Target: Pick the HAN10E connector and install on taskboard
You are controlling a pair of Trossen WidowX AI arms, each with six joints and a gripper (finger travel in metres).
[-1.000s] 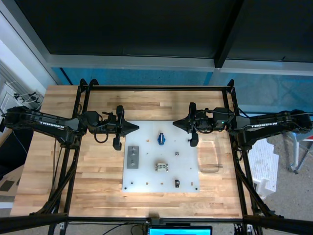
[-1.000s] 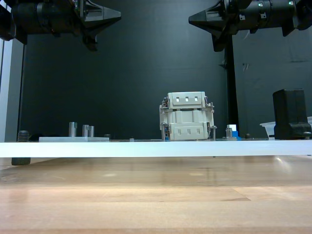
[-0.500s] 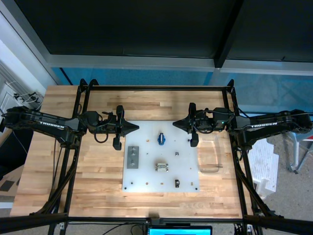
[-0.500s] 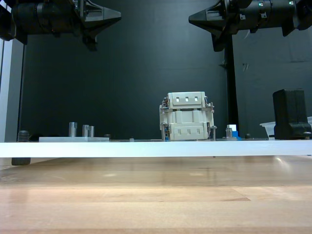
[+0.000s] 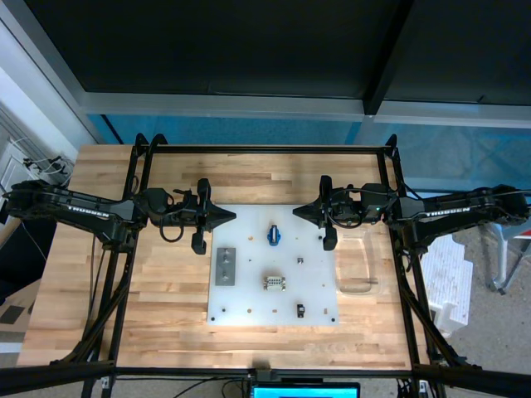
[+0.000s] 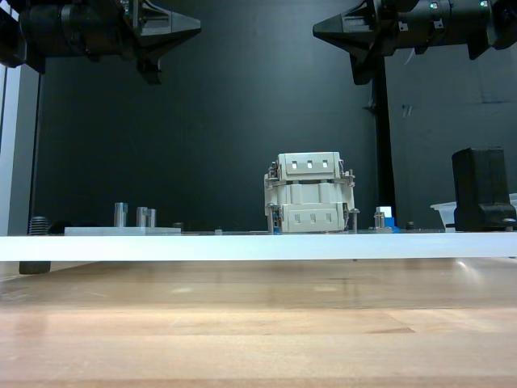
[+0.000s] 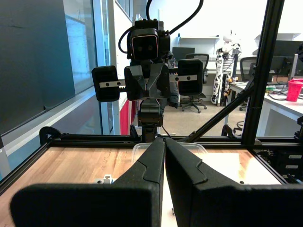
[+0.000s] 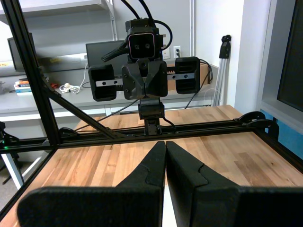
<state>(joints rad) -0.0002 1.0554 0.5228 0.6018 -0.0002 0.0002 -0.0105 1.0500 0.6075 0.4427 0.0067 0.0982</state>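
The HAN10E connector [image 5: 275, 283] is a small beige block standing on the white taskboard [image 5: 249, 303], near its middle. In the low view the connector [image 6: 308, 171] sits on top of a beige flanged socket [image 6: 310, 217]. My left gripper [image 5: 232, 215] hovers over the board's far left corner, shut and holding nothing. My right gripper [image 5: 296, 209] hovers over the far edge of the board, also shut and holding nothing. Both hang high above the board in the low view, left gripper [image 6: 198, 31] and right gripper [image 6: 317, 32]. Each wrist view shows closed fingertips, left gripper [image 7: 164, 142] and right gripper [image 8: 165, 144].
On the board stand a grey metal block [image 5: 226, 265], a blue piece [image 5: 274, 235] and a black fitting [image 5: 301, 311]. A clear plastic tray [image 5: 358, 264] lies right of the board. A black frame [image 5: 265, 149] borders the wooden table.
The right gripper has barely shifted; the left arm, the connector and the board have not moved.
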